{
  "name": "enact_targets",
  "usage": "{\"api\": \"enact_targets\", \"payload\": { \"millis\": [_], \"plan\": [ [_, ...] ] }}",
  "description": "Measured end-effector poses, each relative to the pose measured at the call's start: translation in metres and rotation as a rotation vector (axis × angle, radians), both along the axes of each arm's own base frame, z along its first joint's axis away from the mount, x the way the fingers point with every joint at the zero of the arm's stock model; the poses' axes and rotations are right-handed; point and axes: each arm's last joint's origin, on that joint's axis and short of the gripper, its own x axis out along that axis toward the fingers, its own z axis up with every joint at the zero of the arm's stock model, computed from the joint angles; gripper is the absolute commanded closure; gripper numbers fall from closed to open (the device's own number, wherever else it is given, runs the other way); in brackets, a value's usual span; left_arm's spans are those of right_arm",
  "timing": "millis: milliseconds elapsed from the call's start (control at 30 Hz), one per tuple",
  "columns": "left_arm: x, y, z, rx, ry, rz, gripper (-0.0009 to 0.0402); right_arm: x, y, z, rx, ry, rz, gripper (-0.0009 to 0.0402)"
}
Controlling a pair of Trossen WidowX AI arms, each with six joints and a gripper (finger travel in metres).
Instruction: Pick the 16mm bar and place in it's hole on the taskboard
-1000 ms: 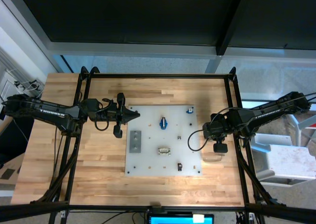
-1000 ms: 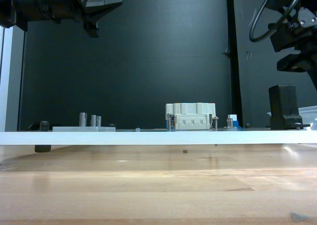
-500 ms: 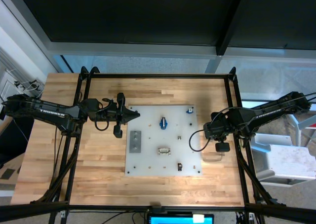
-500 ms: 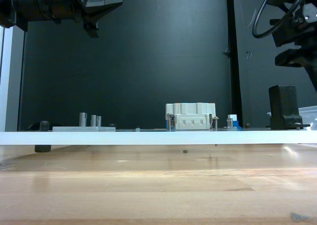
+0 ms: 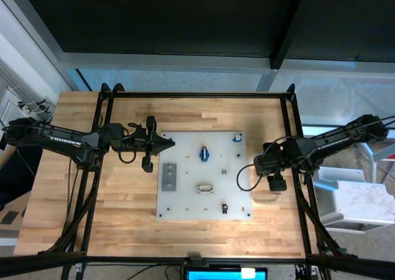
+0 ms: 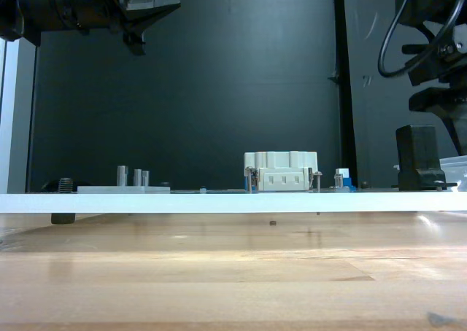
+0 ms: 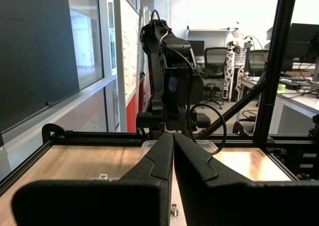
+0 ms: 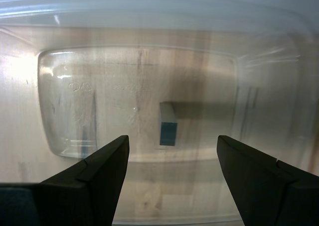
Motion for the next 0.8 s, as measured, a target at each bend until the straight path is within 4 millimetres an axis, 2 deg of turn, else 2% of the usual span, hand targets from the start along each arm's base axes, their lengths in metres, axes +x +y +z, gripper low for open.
{"api": "enact_targets", "payload": {
  "millis": [333, 800],
  "plan": [
    [0.000, 0.000, 0.000, 0.000, 0.000, 0.000, 0.0393, 0.005, 0.001, -0.013, -0.013, 0.008, -0.068, 0.0186],
    [0.000, 0.000, 0.000, 0.000, 0.000, 0.000, 0.0393, 0.004, 0.002, -0.024, -0.004, 0.005, -0.122, 0.0185]
  ]
}}
